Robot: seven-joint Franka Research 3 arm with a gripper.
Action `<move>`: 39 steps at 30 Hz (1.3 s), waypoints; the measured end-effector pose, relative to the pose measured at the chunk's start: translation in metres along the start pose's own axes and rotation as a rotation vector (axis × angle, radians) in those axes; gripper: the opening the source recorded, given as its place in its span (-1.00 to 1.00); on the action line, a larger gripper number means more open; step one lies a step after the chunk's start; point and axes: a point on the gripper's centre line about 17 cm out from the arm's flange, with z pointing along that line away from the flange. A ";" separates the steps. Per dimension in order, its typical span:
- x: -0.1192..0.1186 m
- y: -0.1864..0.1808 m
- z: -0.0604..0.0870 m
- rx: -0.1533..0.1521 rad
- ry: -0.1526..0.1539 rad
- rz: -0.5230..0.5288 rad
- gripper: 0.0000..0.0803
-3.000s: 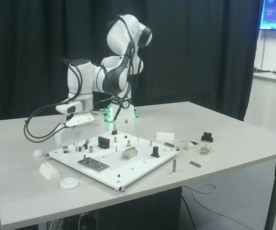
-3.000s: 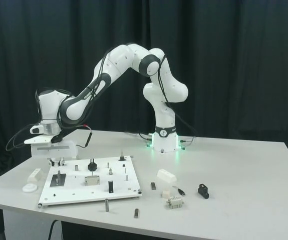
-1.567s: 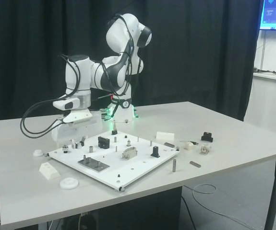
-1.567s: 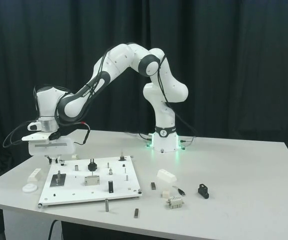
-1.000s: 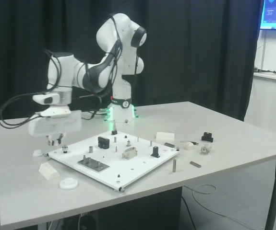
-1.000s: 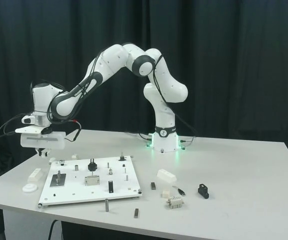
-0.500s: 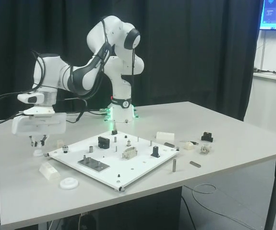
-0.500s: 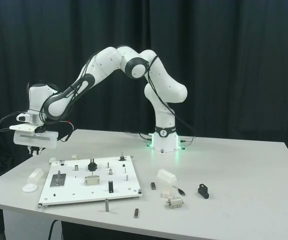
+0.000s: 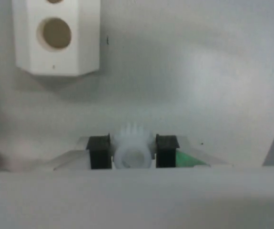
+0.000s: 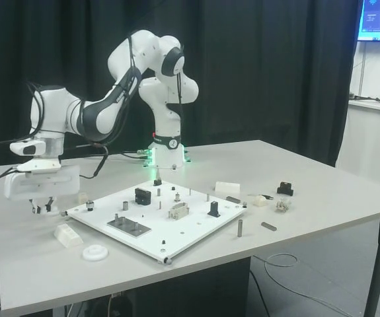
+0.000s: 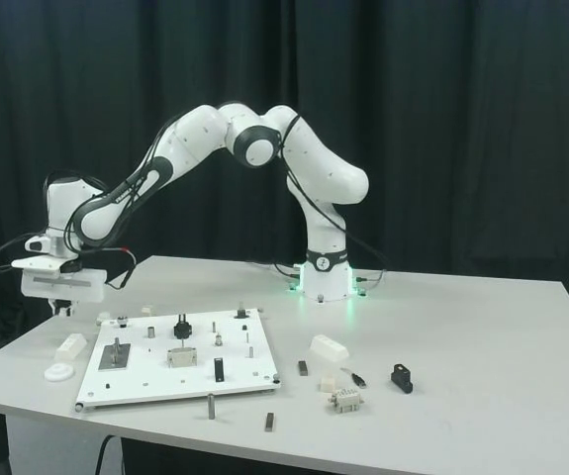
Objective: Place small gear.
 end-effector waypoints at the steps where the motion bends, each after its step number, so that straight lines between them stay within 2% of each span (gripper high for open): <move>1: -0.001 0.000 0.002 0.005 -0.001 0.001 -0.50; 16: -0.014 -0.007 0.032 0.076 -0.015 0.023 -0.50; 23: -0.018 -0.010 0.042 0.099 -0.021 0.027 -0.50; 31: -0.018 -0.012 0.047 0.110 -0.018 0.027 -0.50; 32: -0.018 -0.012 0.048 0.112 -0.018 0.027 0.12; 39: -0.015 -0.012 0.045 0.119 -0.016 0.021 0.12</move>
